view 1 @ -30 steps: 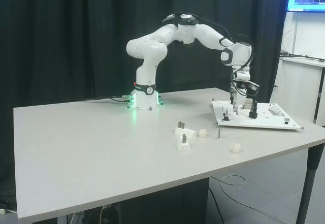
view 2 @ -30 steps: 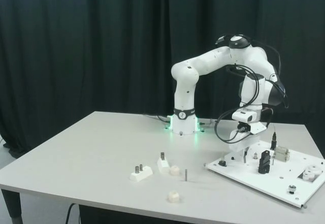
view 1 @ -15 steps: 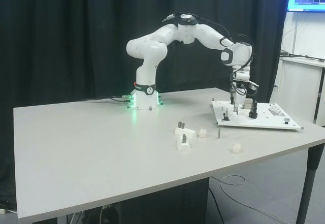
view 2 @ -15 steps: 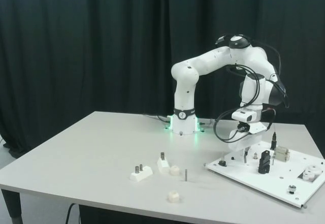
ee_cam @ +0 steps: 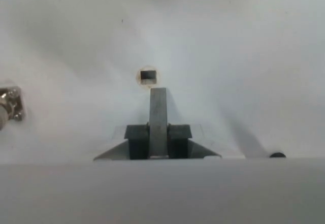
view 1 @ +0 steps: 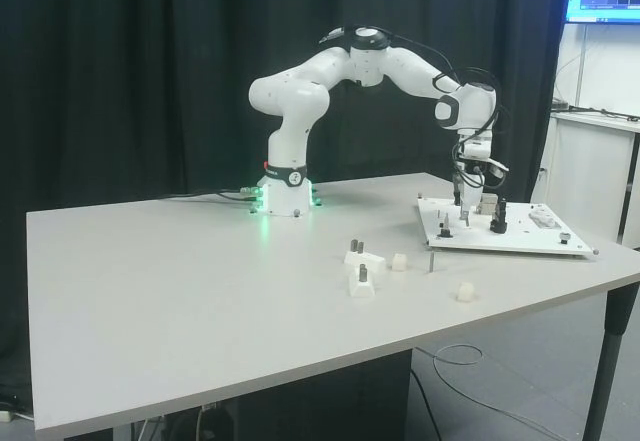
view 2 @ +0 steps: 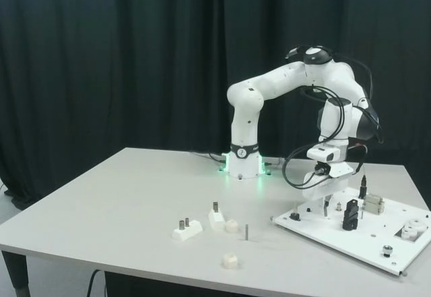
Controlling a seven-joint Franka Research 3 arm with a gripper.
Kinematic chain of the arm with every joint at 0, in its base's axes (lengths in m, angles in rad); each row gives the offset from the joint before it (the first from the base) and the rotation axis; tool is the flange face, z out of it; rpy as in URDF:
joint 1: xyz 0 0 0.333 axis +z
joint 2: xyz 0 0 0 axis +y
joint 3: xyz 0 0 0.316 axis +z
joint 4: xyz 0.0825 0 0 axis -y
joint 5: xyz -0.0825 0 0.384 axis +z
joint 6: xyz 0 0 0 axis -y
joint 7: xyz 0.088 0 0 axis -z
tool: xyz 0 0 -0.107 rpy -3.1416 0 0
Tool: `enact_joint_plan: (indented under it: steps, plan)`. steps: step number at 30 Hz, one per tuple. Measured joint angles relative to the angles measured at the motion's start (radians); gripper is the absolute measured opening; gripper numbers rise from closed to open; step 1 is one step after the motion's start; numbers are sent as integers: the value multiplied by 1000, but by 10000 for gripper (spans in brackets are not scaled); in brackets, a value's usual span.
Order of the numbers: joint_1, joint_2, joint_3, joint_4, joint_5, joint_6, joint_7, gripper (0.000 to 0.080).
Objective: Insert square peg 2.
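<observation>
White flat assembly board (view 2: 367, 233) sits at the far end of the grey table (view 2: 128, 199) from your loose parts. It carries a small square socket (ee_cam: 148, 75) ringed by a pale collar; the socket reads dark inside, nothing seated in it. Two white holder blocks (view 2: 186, 229) on the bare table each carry short grey pins.

The two-fingered gripper (ee_cam: 158, 141) is clamped on the grey square-section metal peg (ee_cam: 158, 122): black finger pads (ee_cam: 135, 140) press its two sides. The peg's free tip lies just short of the socket, apart from it, roughly in line with it.

Only the wrist view shows you the grip and the socket. It also shows a metal connector (ee_cam: 9, 108) at the edge of the board. The room views give you the white arm (view 1: 360, 61) bent over the board, green lights at its base (view 1: 283, 199), a black upright fixture (view 2: 349, 215), and two small white loose blocks (view 2: 230, 260) near a thin upright pin (view 2: 246, 232).
</observation>
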Motion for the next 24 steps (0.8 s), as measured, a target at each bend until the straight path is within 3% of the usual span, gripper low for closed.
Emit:
enact_joint_plan:
  steps: [24]
  plan:
    - [-2, 0, 12, 6, 13, 1, 17, 75]
